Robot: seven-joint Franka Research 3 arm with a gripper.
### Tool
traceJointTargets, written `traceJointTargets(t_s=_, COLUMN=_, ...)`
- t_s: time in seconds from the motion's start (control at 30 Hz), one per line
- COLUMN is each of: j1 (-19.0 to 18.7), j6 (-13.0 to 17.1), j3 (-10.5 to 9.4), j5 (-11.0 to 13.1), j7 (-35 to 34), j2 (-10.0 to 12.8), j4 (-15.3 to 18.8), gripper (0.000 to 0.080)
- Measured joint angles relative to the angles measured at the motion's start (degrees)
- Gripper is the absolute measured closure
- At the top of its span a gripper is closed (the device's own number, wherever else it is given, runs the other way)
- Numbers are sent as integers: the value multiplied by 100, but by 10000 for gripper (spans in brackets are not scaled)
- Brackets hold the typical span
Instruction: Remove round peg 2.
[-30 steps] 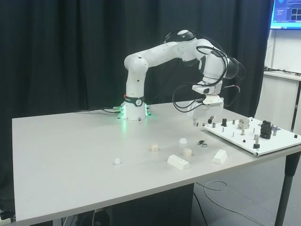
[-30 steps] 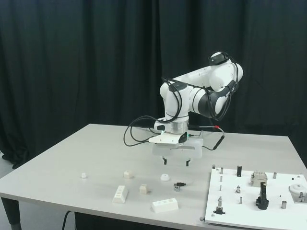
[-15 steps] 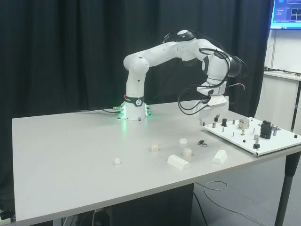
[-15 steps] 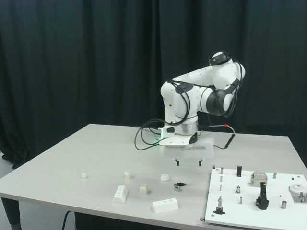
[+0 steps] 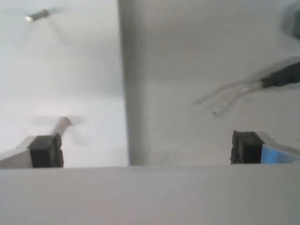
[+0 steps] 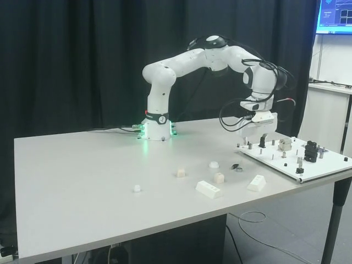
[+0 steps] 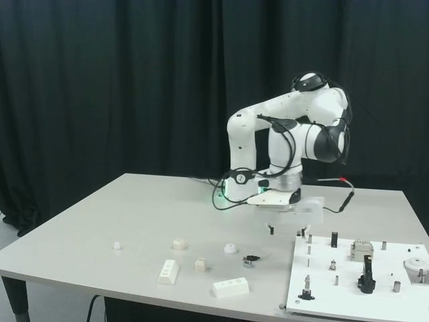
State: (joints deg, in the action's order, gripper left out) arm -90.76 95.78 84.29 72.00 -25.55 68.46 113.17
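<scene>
Swinging right since the earlier frame, the gripper (image 7: 286, 231) now hangs wide open and empty over the white board's (image 7: 348, 295) near corner; peg removal not yet begun.

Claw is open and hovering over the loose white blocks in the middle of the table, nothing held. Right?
Not quite. The claw is open and holds nothing, but it hovers at the near corner of the white board, not over the blocks. The second room view shows it, and the wrist view has the board's edge running between the fingers.
</scene>
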Motion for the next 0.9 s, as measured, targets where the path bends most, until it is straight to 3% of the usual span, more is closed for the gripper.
traceJointTargets(t_s=0.43, j1=-252, j6=706, j3=-367, j5=87, j7=-479, j2=0, j4=26, gripper=3)
traceJointTargets(t_s=0.9, j1=-362, j6=885, j3=-630, j5=200, j7=-619, j2=0, j4=73, gripper=3)
